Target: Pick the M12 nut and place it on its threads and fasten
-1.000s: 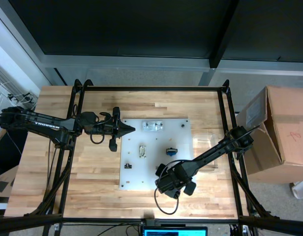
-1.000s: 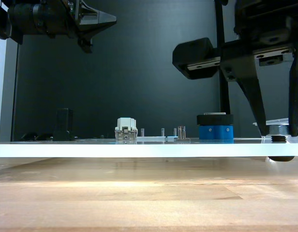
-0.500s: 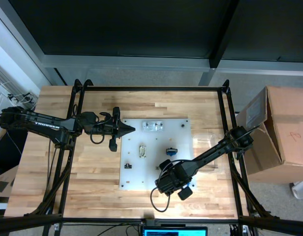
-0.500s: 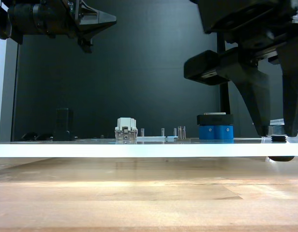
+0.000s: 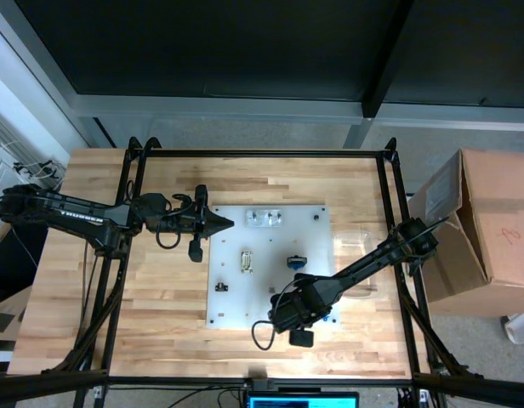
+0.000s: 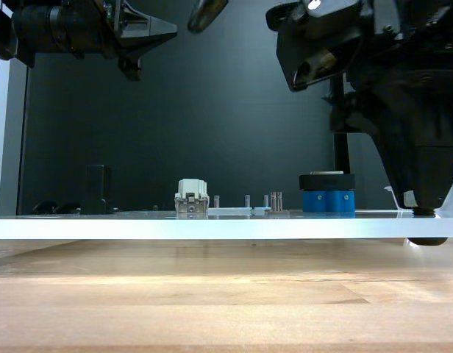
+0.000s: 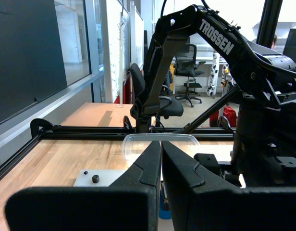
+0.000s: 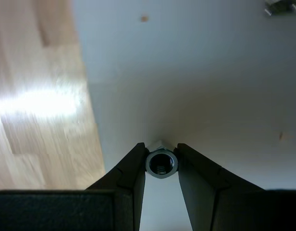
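Lower right-centre of high view, over the white board's (image 5: pixel 245 293) near right edge, right gripper (image 8: pixel 160 155) points down w/ fingers clamped on the M12 nut (image 8: pixel 161 164). Can't tell if nut is on its stud. Upper left, left gripper (image 5: pixel 226 223) hangs at board's far left edge, fingers pressed together.

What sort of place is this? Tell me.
Likely an office robotics lab: swivel chairs, glass partitions, framed table with a board. Left gripper, shut, hangs above the board's far left; right gripper grips the nut low at its near right, stud hidden.
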